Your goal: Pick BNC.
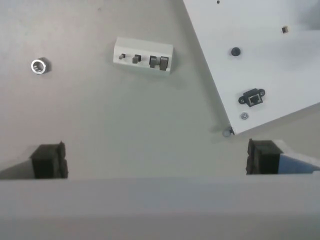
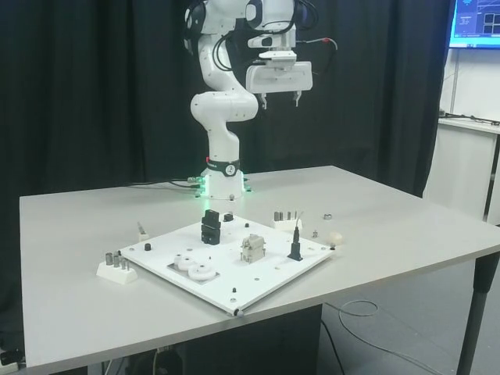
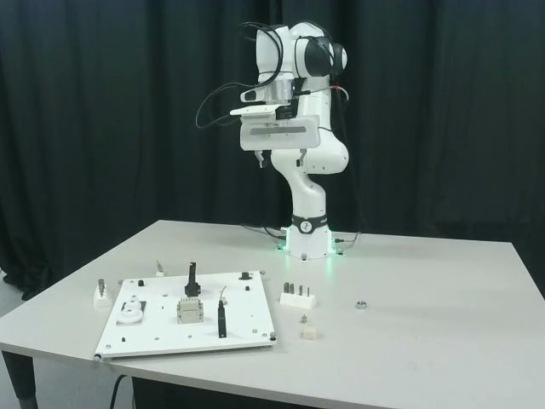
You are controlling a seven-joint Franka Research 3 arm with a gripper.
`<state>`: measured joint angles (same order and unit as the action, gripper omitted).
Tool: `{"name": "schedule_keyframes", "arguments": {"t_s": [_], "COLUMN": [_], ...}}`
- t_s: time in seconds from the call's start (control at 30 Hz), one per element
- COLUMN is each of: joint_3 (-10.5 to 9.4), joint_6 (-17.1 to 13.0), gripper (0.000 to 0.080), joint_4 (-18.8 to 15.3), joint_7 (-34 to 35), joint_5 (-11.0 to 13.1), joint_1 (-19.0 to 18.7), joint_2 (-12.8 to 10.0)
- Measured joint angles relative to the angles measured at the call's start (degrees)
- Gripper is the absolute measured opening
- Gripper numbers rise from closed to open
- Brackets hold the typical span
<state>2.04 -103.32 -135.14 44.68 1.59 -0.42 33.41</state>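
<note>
While the fingers hang spread wide, the BNC stands far below them.

White board cut off in wrist view.

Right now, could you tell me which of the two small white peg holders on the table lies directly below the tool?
The white peg holder beside the white board's corner nearest the robot base. The other holder sits off the board's far side.

Black curtains behind grey table; lit screen and white cabinet beside.
</note>
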Motion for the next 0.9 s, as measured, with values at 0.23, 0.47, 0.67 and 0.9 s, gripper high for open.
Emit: {"name": "schedule_keyframes", "arguments": {"t_s": [0.23, 0.47, 0.67, 0.9], "joint_3": [0.00, 0.00, 0.00, -0.02], "joint_6": [-0.37, -0.83, -1.17, -1.76], "gripper": [0.0800, 0.0800, 0.0800, 0.0800], "joint_4": [0.00, 0.01, 0.02, 0.02], "joint_7": [0.00, 0.00, 0.00, 0.00], "joint_5": [0.00, 0.00, 0.00, -0.03], "joint_1": [0.00, 0.02, 0.02, 0.02], "joint_2": [-0.21, -0.55, -0.80, -1.02]}}
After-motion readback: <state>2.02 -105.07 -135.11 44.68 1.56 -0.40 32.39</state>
